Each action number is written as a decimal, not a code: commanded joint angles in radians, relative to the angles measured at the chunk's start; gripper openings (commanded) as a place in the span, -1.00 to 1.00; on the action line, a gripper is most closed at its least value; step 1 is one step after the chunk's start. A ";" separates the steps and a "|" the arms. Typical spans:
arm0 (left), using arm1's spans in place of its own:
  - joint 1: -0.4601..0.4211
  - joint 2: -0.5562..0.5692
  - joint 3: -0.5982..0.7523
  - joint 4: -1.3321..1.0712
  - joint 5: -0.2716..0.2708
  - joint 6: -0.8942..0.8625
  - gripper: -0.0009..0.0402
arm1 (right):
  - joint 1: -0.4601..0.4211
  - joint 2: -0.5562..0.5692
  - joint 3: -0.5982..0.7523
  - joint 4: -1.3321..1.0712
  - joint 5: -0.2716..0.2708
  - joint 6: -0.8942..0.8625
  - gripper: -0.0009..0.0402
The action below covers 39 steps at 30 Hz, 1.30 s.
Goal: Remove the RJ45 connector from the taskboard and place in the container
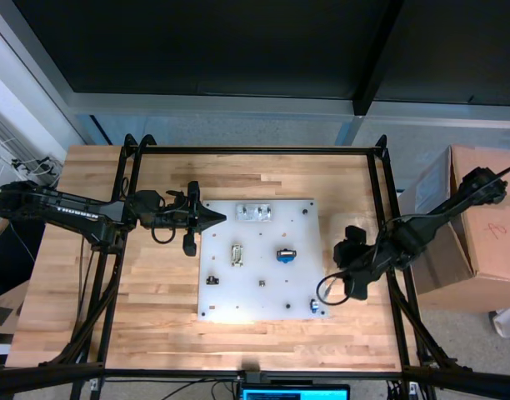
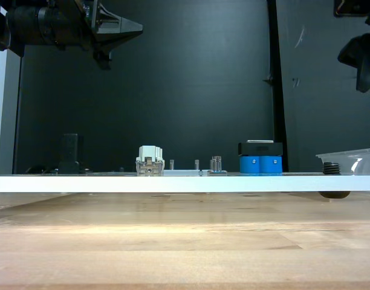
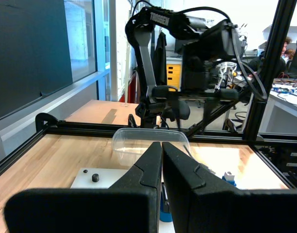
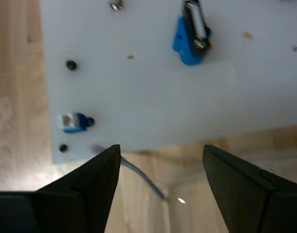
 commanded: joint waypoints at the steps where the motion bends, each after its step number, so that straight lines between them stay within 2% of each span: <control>1: 0.000 0.000 0.000 0.000 0.000 0.000 -0.96 | -0.006 -0.061 -0.027 -0.038 0.002 0.006 0.23; 9: 0.000 0.000 0.000 0.000 0.000 0.000 -0.96 | -0.010 -0.160 -0.069 -0.100 0.001 0.006 0.17; 22: 0.000 0.000 0.000 0.000 0.000 0.000 -0.96 | -0.007 -0.158 -0.082 -0.099 -0.004 0.003 0.17; 26: 0.000 0.000 0.000 0.000 0.000 0.000 -0.96 | 0.021 -0.114 -0.072 -0.089 -0.037 -0.001 0.17; 29: 0.000 0.000 0.000 0.000 0.000 0.000 -0.96 | 0.074 -0.066 -0.056 -0.071 -0.045 -0.004 0.17; 32: 0.000 0.000 0.000 0.000 0.000 0.000 -0.96 | 0.134 0.001 -0.030 -0.058 -0.089 0.003 0.17; 39: 0.000 0.000 0.000 0.000 0.000 0.000 -0.96 | 0.232 0.167 0.044 -0.058 -0.129 0.187 0.17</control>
